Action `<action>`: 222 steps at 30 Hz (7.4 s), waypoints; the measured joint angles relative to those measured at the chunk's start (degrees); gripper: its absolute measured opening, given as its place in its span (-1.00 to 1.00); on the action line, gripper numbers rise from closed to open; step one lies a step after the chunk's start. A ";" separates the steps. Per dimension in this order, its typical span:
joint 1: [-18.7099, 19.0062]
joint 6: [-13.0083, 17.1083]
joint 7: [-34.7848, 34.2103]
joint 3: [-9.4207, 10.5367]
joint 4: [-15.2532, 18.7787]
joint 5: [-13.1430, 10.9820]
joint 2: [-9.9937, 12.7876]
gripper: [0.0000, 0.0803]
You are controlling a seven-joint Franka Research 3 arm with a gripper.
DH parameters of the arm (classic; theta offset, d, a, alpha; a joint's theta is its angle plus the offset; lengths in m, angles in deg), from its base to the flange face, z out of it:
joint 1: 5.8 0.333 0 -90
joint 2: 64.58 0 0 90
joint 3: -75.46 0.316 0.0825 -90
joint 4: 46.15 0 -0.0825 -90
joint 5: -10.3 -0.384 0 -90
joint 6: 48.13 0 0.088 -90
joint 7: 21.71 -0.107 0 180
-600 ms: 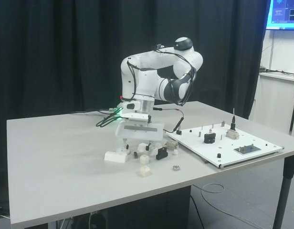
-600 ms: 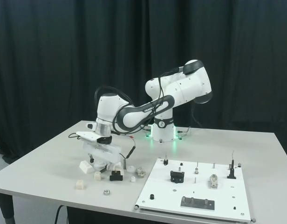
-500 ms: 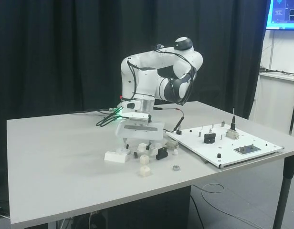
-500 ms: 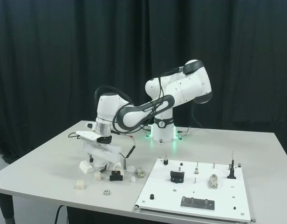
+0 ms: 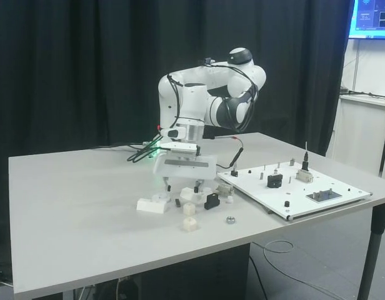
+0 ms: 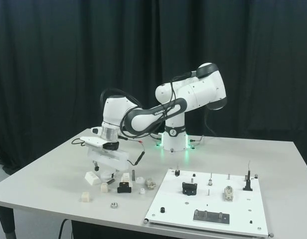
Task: Remove USB.
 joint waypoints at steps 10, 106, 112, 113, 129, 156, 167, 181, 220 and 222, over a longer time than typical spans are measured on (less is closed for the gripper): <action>0.19 -0.69 0.09 -0.41 -0.40 0.79 0.00 0.99; 46.40 -18.00 -66.82 -6.66 -15.44 13.34 -4.73 0.99; 47.26 -18.33 -67.79 -6.51 -17.34 15.68 -4.71 0.99; 47.36 -18.33 -67.79 -6.46 -17.54 15.94 -4.70 0.99; 47.54 -16.17 -67.79 -3.82 -18.46 17.00 -4.53 0.99; 47.18 -14.10 -68.44 -2.89 -18.41 18.01 -4.39 0.34; 46.99 -14.05 -68.46 -2.89 -18.23 18.27 -4.39 -0.44; 46.98 -13.93 -68.46 -2.89 -18.25 18.27 -4.40 -0.93; 47.22 -18.98 -68.89 -7.48 -19.92 19.60 -4.68 -0.94; 47.22 -19.67 -68.89 -8.02 -20.17 19.66 -4.70 -0.94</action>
